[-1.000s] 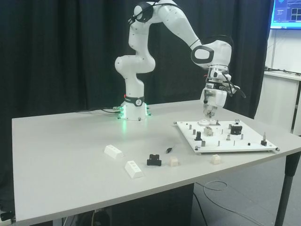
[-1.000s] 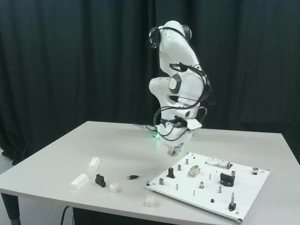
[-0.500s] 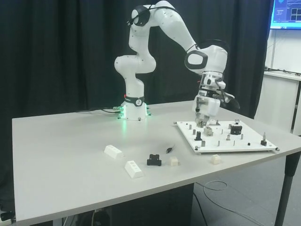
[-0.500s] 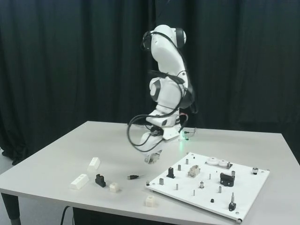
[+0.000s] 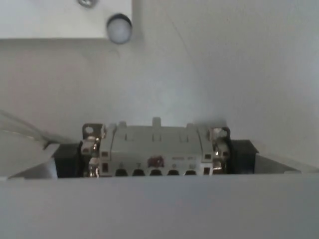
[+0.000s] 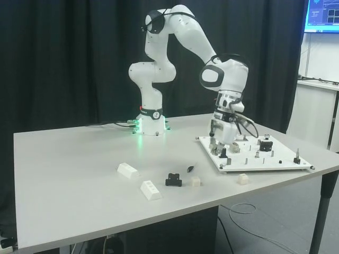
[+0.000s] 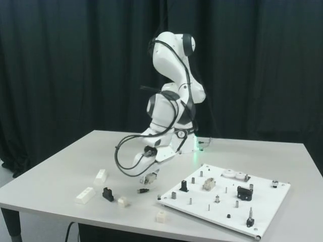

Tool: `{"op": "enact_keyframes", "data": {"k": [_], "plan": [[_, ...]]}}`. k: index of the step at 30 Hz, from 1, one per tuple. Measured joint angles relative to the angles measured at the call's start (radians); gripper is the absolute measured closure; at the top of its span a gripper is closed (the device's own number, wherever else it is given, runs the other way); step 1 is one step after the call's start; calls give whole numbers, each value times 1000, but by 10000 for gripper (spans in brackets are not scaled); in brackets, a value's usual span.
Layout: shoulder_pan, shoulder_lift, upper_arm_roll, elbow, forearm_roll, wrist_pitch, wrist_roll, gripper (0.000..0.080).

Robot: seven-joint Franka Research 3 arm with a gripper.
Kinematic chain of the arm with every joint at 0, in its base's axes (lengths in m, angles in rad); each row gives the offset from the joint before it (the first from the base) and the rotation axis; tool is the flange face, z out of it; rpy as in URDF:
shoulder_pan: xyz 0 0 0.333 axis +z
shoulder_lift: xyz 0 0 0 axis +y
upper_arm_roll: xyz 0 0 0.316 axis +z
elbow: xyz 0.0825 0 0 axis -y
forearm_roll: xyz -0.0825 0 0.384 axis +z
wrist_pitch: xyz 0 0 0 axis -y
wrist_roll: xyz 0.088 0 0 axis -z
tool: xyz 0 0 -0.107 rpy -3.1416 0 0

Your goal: Place waterproof.

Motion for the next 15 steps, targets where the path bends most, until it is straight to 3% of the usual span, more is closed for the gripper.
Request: {"op": "enact_keyframes", "data": {"k": [15], "plan": [[-50, 106, -4, 49, 2, 63, -46, 183]]}}
